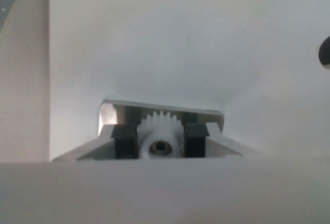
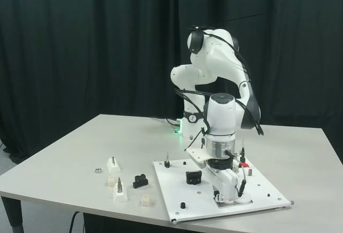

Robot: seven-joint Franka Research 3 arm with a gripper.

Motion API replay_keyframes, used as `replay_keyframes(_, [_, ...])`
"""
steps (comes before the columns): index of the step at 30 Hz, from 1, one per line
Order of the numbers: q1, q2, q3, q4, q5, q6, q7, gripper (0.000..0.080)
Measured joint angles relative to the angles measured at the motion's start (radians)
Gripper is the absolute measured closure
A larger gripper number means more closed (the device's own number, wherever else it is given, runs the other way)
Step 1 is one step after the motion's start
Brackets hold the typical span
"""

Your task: Insert small gear.

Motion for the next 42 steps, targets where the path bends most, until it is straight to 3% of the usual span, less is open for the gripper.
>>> replay_keyframes(16, [0.000, 0.003, 0.001, 0.000, 0.000, 0.003, -0.224, 0.0614])
replay_keyframes(21, [-0.001, 0.003, 0.001, 0.000, 0.003, 0.003, -0.204, 0.0614])
replay_keyframes(29, [-0.002, 0.004, 0.001, 0.000, 0.009, 0.004, -0.033, 0.0614])
replay_keyframes(37, [-0.002, 0.004, 0.001, 0.000, 0.009, 0.004, -0.034, 0.0614])
replay_keyframes(42, [-0.002, 0.005, 0.001, 0.000, 0.009, 0.006, -0.119, 0.0614])
